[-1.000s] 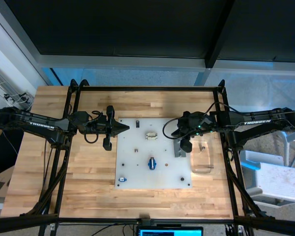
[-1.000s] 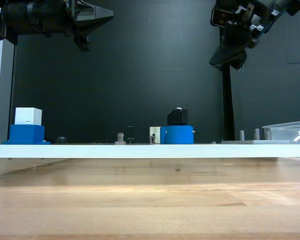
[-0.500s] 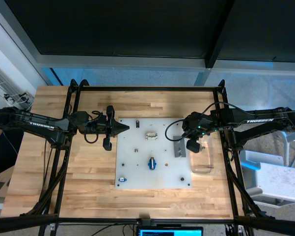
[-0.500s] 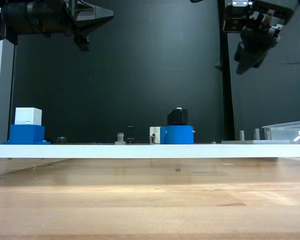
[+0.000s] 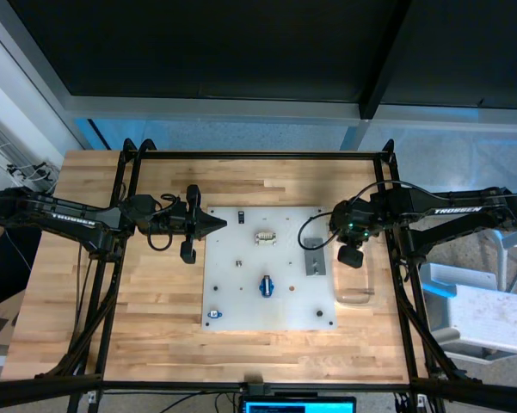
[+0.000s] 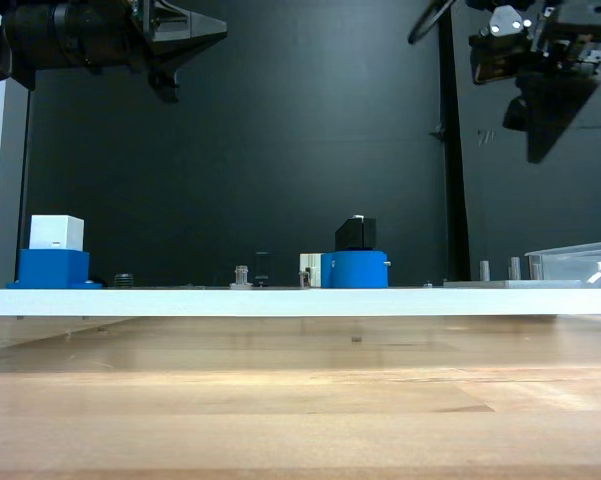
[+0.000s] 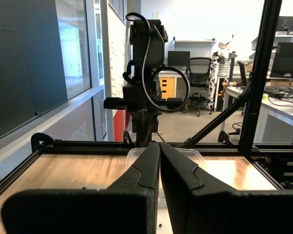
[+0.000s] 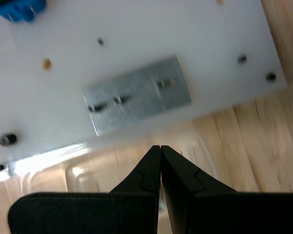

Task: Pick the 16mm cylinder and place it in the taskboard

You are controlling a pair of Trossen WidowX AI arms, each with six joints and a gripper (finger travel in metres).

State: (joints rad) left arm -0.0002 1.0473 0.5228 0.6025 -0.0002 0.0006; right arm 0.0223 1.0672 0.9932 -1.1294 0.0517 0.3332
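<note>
As we look down, right gripper (image 5: 351,256): fingers together, raised over the clear tray (image 5: 366,291) beside the taskboard (image 5: 241,297).
left gripper (image 5: 217,222): fingers together, high above the taskboard's left edge.
16mm cylinder: we cannot make it out.

Peg: too small to pick out in any view.
Tray (image 8: 87,168): blurred in right wrist view, near part hidden behind right tool (image 8: 160,146), which hangs over tray just beside board (image 5: 241,297). In low view, tray cut off by picture's edge.
Left tool (image 5: 224,222): raised over board's left edge. In low view rear cut off. In left wrist view, its body hides worktop (image 5: 112,301) beneath.
Small parts (image 5: 238,263) on board: too tiny to identify from above.
</note>
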